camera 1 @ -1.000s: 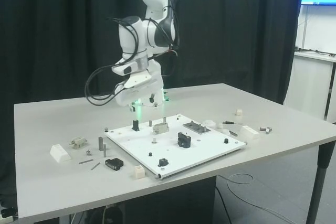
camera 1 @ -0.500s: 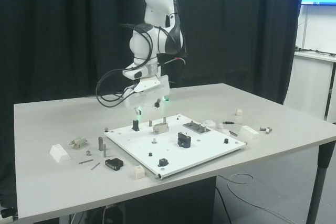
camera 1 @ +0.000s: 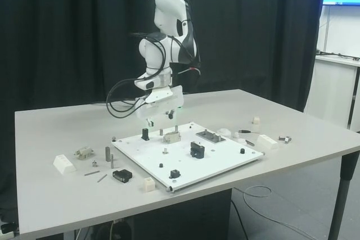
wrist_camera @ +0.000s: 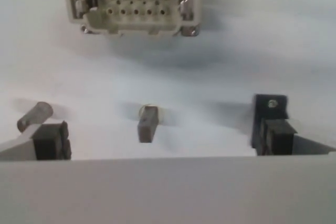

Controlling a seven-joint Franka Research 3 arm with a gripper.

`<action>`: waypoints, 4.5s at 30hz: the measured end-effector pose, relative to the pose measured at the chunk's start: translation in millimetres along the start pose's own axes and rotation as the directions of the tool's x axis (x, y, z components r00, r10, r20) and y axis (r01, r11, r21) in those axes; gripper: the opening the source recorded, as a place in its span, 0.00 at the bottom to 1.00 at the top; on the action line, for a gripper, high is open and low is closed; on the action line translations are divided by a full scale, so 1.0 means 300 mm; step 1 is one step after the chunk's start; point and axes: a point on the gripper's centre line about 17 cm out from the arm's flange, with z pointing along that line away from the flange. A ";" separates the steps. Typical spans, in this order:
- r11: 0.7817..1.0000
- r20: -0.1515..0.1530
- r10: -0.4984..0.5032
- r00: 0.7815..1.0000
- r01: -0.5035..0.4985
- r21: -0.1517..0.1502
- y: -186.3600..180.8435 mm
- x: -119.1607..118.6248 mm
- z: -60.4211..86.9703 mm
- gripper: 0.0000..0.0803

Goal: Remove square peg 3.

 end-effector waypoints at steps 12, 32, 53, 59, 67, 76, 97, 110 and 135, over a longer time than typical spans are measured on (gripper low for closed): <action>0.999 0.014 0.035 0.999 -0.035 0.010 -0.053 -0.056 0.054 1.00; 0.996 0.027 0.085 0.996 -0.085 0.006 -0.078 -0.098 0.108 1.00; 0.997 0.023 0.073 0.997 -0.072 -0.036 -0.060 -0.093 0.138 1.00; 0.996 0.027 0.072 0.997 -0.071 -0.048 -0.046 -0.099 0.149 1.00; 0.995 0.031 0.088 0.996 -0.087 -0.056 -0.037 -0.104 0.159 1.00; 0.994 0.028 0.085 0.996 -0.083 -0.064 -0.035 -0.100 0.165 1.00; 0.996 0.043 0.034 0.999 -0.030 -0.085 -0.051 -0.092 0.189 1.00; 0.995 0.052 0.031 0.998 -0.025 -0.100 -0.035 -0.100 0.208 1.00; 0.995 0.058 -0.006 0.998 0.012 -0.102 -0.036 -0.100 0.216 0.42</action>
